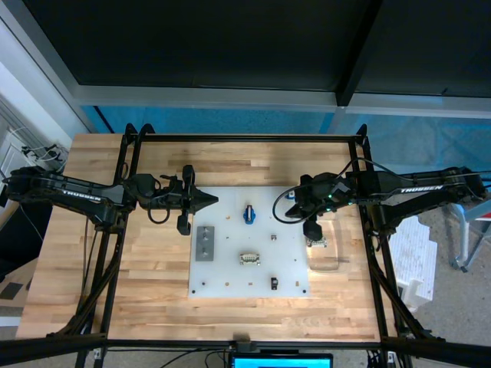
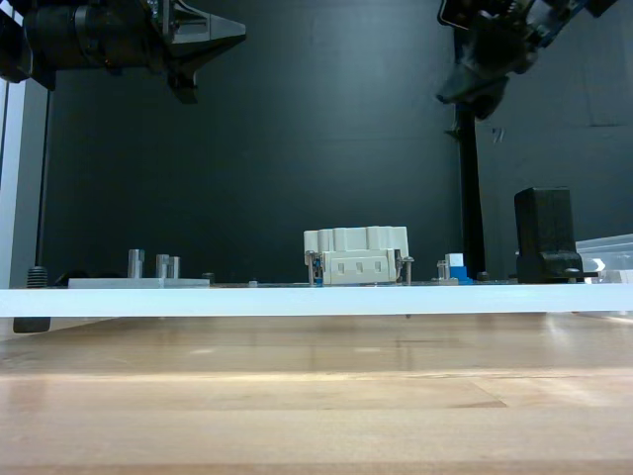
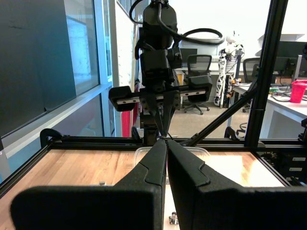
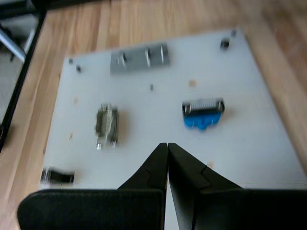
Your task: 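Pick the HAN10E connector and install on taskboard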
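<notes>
The HAN10E connector [image 1: 249,261] is a small pale beige block standing on the white taskboard [image 1: 230,276], right of the grey metal block [image 1: 205,243]. It also shows in the low view, connector [image 2: 356,257], and the right wrist view, connector [image 4: 106,125]. My left gripper [image 1: 213,201] hovers high over the board's back left corner, shut and empty; its closed tips [image 3: 166,140] point across the table. My right gripper [image 1: 313,230] hangs high by the board's right edge, shut on nothing, gripper [image 4: 167,143].
A blue knob [image 1: 249,214] and a black fitting [image 1: 276,284] sit on the board. A clear plastic tray [image 1: 330,257] lies just right of the board, below the right gripper. Black frame rails [image 1: 245,138] ring the wooden table.
</notes>
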